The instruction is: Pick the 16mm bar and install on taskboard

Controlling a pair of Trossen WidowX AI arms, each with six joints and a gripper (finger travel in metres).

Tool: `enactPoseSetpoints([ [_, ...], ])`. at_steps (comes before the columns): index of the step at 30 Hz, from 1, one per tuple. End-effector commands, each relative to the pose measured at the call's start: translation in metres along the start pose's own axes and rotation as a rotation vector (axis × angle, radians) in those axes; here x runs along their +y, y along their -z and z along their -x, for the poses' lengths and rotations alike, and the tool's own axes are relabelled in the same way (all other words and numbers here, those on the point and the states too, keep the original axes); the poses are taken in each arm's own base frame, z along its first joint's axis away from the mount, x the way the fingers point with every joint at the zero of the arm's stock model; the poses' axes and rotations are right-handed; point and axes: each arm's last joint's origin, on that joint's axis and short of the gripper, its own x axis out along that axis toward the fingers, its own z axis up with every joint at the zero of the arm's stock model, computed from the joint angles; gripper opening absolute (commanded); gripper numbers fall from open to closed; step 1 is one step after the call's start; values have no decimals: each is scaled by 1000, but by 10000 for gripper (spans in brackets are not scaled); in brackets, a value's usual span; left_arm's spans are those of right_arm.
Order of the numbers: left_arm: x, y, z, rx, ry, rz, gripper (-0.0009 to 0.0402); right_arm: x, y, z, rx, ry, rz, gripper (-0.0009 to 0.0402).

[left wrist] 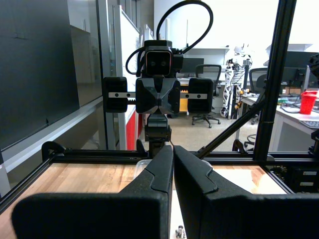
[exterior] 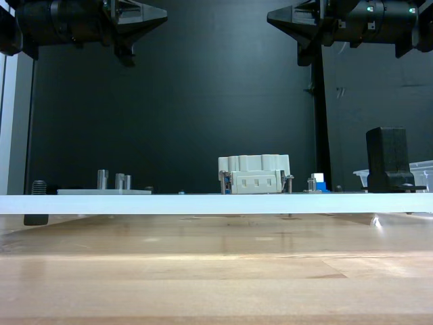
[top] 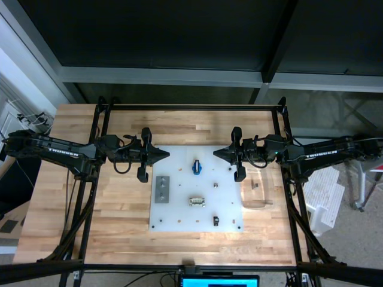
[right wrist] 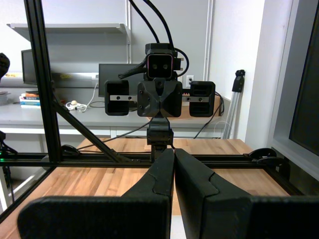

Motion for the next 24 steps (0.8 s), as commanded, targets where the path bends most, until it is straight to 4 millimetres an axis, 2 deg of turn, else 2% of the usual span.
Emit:
enactPoseSetpoints([
  [1, 0, 1, 0, 3, 0, 0, 0, 0, 0, 0, 2, -2, -1, 0],
  [15, 0, 0, 0, 3, -1, 0, 0, 0, -1, 0, 15, 11, -44, 0],
  [24, 0, 0, 0, 3, 0, 0, 0, 1, -19, -9, 297, 7, -52, 0],
])
